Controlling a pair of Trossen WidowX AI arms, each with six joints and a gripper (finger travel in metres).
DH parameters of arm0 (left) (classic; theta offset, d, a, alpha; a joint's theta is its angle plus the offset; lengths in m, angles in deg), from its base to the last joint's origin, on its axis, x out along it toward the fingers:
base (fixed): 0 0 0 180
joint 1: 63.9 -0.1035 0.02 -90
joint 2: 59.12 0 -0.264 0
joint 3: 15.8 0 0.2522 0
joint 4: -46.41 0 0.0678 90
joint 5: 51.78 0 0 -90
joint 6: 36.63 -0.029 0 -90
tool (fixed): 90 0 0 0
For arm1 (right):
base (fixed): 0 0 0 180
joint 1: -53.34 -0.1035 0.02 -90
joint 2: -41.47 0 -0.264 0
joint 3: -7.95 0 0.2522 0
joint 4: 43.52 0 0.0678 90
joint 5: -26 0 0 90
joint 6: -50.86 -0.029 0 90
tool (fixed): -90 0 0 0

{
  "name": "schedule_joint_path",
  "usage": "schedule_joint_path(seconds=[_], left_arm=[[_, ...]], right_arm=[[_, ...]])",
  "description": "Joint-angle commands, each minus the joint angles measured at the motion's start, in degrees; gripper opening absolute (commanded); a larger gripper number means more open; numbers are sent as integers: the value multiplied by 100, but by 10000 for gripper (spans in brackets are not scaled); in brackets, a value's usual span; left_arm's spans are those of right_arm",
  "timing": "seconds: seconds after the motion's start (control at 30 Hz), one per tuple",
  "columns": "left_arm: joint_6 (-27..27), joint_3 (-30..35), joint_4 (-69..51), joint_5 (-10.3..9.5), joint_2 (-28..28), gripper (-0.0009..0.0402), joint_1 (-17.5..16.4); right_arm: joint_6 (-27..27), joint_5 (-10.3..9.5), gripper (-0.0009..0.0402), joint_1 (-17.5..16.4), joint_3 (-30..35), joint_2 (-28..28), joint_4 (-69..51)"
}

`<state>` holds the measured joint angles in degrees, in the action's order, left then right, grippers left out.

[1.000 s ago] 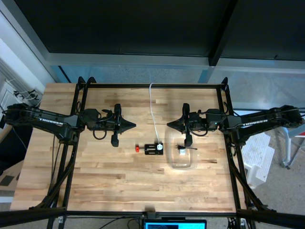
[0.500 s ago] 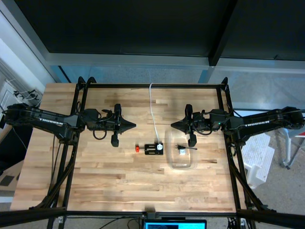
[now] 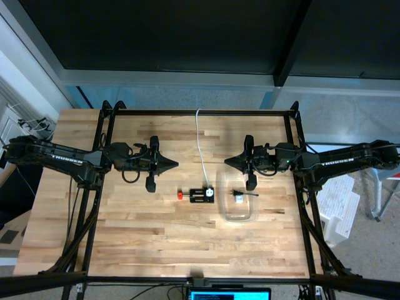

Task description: Remove the power plug from the receptacle and place in the container

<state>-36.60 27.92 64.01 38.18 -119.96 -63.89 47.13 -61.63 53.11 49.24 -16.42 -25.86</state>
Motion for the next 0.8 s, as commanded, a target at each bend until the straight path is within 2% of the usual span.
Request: schedule_joint_path(seconds=[0.03, 0.8], left_arm=[[-2, 0, 2, 0, -2, 0, -2], [-2, 0, 2, 0, -2, 0, 0]], right_arm=[[2, 7, 0, -2, 2, -7, 2], [17, 4, 0, -2, 2, -7, -111]])
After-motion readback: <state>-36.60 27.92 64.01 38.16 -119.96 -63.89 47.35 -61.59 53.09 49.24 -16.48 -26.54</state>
